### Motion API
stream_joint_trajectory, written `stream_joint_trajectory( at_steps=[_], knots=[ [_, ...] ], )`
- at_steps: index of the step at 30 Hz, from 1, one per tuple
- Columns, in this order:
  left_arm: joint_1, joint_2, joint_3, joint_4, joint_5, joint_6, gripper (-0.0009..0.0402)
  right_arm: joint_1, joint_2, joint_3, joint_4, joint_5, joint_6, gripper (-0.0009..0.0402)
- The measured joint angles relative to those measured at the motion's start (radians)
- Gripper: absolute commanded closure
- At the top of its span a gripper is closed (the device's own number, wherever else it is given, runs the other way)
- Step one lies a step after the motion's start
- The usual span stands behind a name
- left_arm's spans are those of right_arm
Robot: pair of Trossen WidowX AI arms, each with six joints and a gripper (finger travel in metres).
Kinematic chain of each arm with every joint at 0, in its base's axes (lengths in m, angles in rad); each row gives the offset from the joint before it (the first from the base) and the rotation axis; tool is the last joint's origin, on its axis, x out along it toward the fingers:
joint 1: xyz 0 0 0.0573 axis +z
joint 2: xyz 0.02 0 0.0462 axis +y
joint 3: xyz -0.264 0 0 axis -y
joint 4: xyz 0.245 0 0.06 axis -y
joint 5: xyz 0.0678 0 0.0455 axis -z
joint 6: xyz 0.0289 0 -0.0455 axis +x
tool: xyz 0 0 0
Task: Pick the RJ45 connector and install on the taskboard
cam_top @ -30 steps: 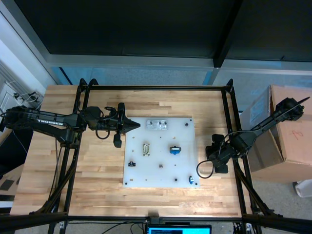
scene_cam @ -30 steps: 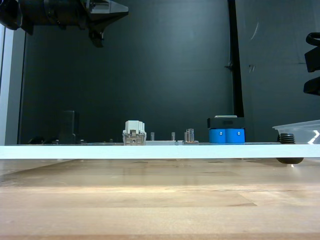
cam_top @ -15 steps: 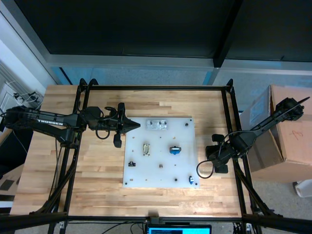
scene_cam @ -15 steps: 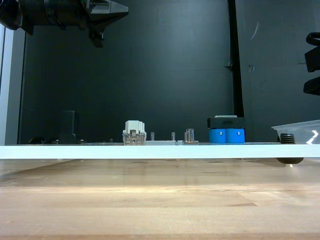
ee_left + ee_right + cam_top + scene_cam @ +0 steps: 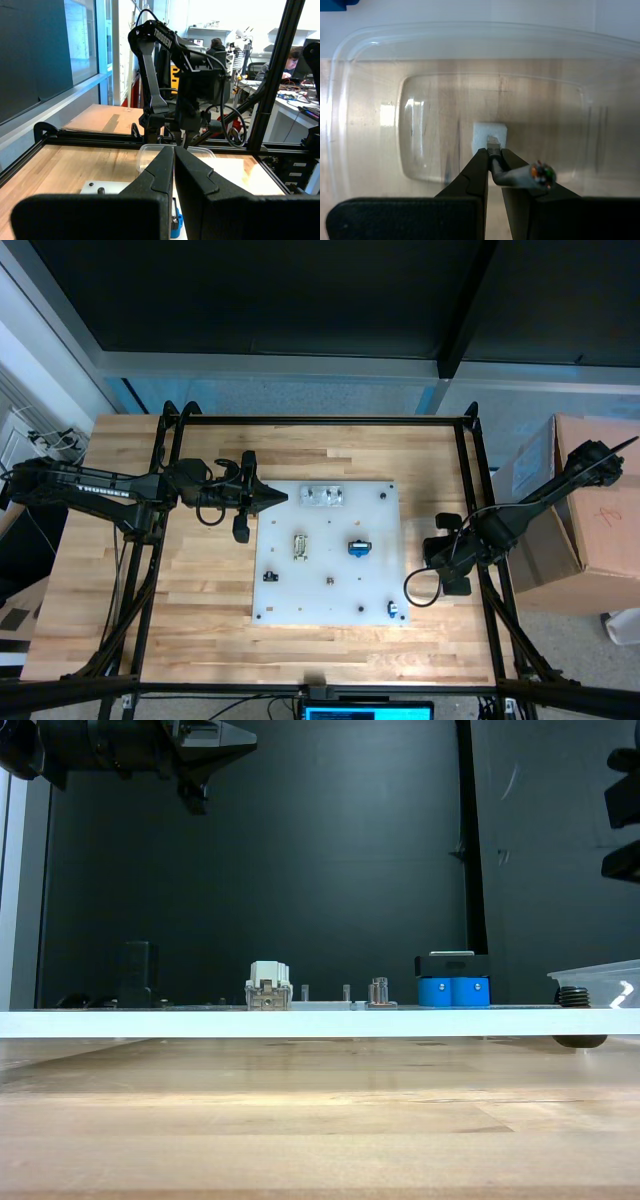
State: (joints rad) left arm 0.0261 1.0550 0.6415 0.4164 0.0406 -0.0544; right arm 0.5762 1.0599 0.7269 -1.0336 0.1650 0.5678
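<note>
The RJ45 connector (image 5: pixel 493 142) is a small clear plug on a short grey cable stub (image 5: pixel 530 173) with coloured wire ends. My right gripper (image 5: pixel 493 151) is shut on it, with the plug poking out past the tips. It hangs above a clear plastic tray (image 5: pixel 470 31) off the right edge of the white taskboard (image 5: pixel 300 590). In the high view the right gripper (image 5: pixel 447 565) is beside that edge. My left gripper (image 5: pixel 283 498) is shut with nothing in it and hovers high over the board's far left edge (image 5: pixel 248 738).
On the board stand a blue block (image 5: pixel 358 548) (image 5: pixel 453 990), a grey connector housing (image 5: pixel 268 990), small posts and a second small blue part (image 5: pixel 395 611). A white square (image 5: pixel 490 131) lies in the tray. A cardboard box (image 5: pixel 580 510) stands at the right, and black frame rails ring the table.
In the low view my right gripper has risen a little with the connector in it. The left arm has not moved.
</note>
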Motion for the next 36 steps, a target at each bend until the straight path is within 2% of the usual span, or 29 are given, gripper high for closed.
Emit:
stream_joint_trajectory(
  at_steps=[11,24,28,36],
  knots=[
    [0.000,0.000,0.000,0.000,0.000,0.000,0.0392,0.000,0.012,0.085,-0.037,0.000,0.000,0.0393],
    [0.000,0.000,0.000,0.000,0.000,0.000,0.0393,-0.003,0.162,0.187,-0.016,0.000,-0.022,0.0387],
    [0.000,0.000,0.000,0.000,0.000,0.000,0.0392,-0.008,0.230,0.241,-0.004,0.002,-0.025,0.0347],
    [0.000,0.000,0.000,0.000,0.000,0.000,0.0393,-0.024,0.374,0.348,0.017,0.000,-0.005,0.0176]
  ],
)
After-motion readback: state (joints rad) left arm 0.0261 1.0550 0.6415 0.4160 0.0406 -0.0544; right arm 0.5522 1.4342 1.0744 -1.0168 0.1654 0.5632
